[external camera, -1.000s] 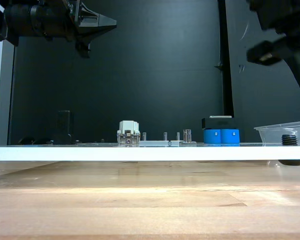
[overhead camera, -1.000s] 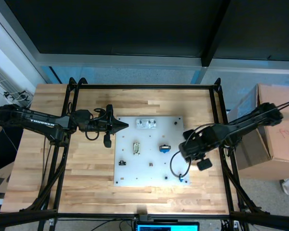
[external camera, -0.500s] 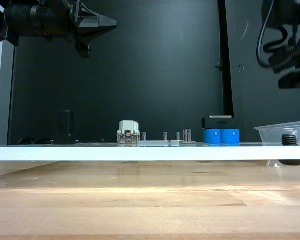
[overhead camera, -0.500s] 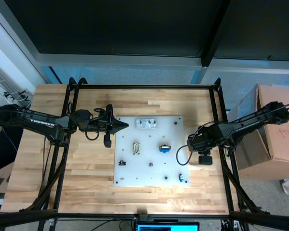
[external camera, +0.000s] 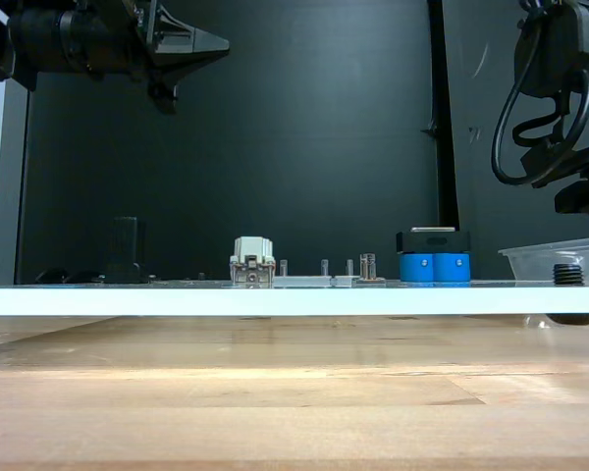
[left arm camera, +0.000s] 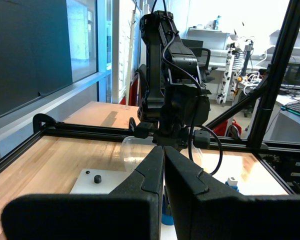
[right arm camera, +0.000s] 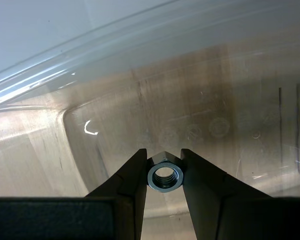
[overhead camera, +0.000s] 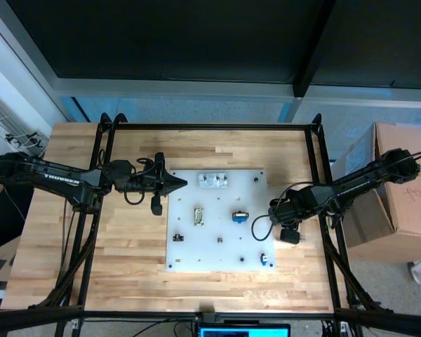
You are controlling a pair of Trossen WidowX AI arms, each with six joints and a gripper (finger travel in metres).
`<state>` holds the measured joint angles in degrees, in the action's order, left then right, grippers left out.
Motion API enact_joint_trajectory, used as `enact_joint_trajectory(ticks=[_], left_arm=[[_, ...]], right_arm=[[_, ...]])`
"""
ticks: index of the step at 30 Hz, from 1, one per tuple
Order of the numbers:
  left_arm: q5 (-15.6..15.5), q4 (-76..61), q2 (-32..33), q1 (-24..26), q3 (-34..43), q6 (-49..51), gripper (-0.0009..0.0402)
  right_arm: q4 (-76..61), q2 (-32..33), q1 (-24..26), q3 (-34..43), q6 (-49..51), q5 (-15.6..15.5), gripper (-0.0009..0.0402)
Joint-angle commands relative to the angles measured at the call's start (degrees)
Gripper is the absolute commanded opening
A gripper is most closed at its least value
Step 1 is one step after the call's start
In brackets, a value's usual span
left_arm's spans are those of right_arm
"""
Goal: Unfasten the M12 nut and place it in the container
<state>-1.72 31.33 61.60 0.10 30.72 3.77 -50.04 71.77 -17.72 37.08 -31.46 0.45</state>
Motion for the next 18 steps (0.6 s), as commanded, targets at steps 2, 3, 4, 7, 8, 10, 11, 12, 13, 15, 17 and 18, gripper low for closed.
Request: enact_joint_trajectory(ticks=[2,3,4,7,8,10,11,12,13,15,17,18], left_arm=[[0.0,0.0,0.0,0.0,0.0,0.0,0.0],[0.0,0.0,0.0,0.0,0.0,0.0,0.0],[0.0,0.0,0.0,0.0,0.0,0.0,0.0],[0.0,0.0,0.0,0.0,0.0,0.0,0.0],[0.0,0.0,0.0,0.0,0.0,0.0,0.0],[0.0,0.0,0.0,0.0,0.0,0.0,0.0],[0.0,0.0,0.0,0.0,0.0,0.0,0.0],[0.0,0.0,0.0,0.0,0.0,0.0,0.0],[0.0,0.0,0.0,0.0,0.0,0.0,0.0],[0.0,0.0,0.0,0.0,0.0,0.0,0.0],[0.0,0.0,0.0,0.0,0.0,0.0,0.0],[0.0,0.0,0.0,0.0,0.0,0.0,0.0]], right_arm=[[0.0,0.0,0.0,0.0,0.7,0.0,0.0159],[0.0,-0.1,0.0,0.0,0.7,0.0,0.0171],[-0.1,-0.2,0.0,0.0,0.7,0.0,0.0182],[0.0,-0.2,0.0,0.0,0.6,0.0,0.0203],[0.0,-0.2,-0.1,0.0,0.6,0.0,0.0206],[0.0,-0.2,-0.1,0.0,0.6,0.0,0.0207],[0.0,-0.2,0.0,0.0,0.6,0.0,0.0207],[0.0,-0.2,0.0,0.0,0.6,0.0,0.0207],[0.0,-0.2,0.0,0.0,0.5,0.0,0.0205],[0.0,-0.2,-0.1,0.0,0.4,0.0,0.0201],[-0.1,-0.3,-0.1,0.0,0.4,0.0,0.0196],[-0.2,-0.3,-0.1,0.0,0.4,0.0,0.0193]])
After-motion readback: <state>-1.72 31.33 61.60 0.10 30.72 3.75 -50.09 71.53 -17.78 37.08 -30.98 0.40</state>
